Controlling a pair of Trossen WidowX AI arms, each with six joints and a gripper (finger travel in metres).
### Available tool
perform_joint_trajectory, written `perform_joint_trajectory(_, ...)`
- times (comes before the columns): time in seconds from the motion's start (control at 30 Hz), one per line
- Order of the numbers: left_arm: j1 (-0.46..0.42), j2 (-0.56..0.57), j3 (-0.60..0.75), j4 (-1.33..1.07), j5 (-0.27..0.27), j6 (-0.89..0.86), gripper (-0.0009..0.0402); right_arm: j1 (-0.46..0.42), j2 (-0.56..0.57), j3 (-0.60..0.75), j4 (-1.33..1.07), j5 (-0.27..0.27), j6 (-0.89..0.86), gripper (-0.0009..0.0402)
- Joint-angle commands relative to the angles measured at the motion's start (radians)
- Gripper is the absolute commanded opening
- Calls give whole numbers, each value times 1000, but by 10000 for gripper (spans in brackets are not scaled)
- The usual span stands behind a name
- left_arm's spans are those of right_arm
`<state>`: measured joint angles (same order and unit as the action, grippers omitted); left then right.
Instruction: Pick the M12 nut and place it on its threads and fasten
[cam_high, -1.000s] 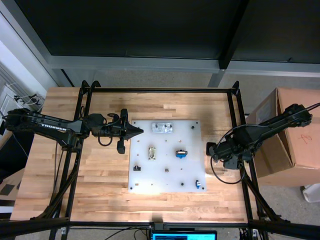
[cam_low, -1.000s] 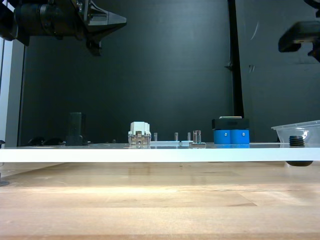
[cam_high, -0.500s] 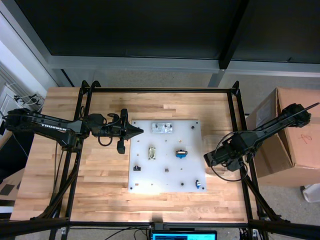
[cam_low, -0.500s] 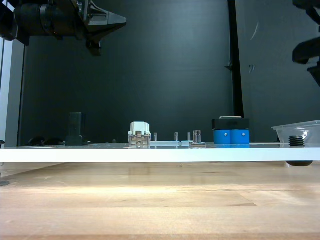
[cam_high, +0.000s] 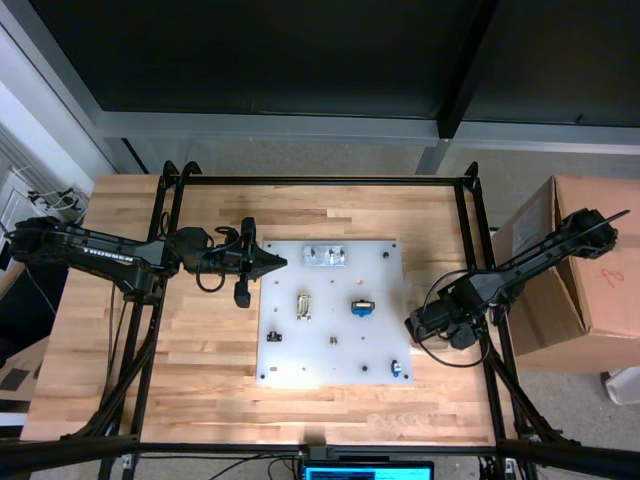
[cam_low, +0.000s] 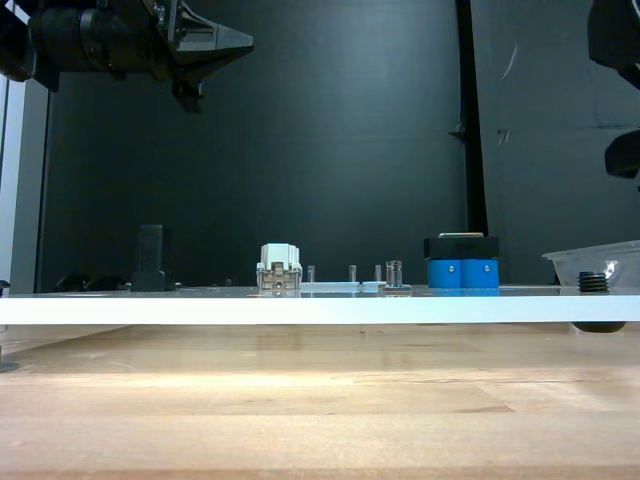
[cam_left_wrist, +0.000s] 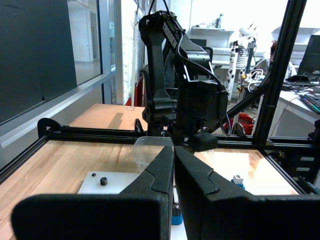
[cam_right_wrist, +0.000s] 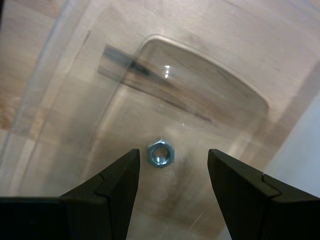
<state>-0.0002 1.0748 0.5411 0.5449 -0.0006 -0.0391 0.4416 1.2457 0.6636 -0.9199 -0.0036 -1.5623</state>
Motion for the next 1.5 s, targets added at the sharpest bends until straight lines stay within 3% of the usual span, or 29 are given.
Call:
perform_joint_trajectory(0.03,0,0,0,0,0,0,0,-6,7,-13,20,2,-26,189)
perform_joint_trajectory(1.13,0,0,0,0,0,0,0,-44,40,-90,126,10,-71,186)
perform_joint_trajectory(1.5,0,0,0,0,0,0,0,-50,39,-91,125,11,-69,127)
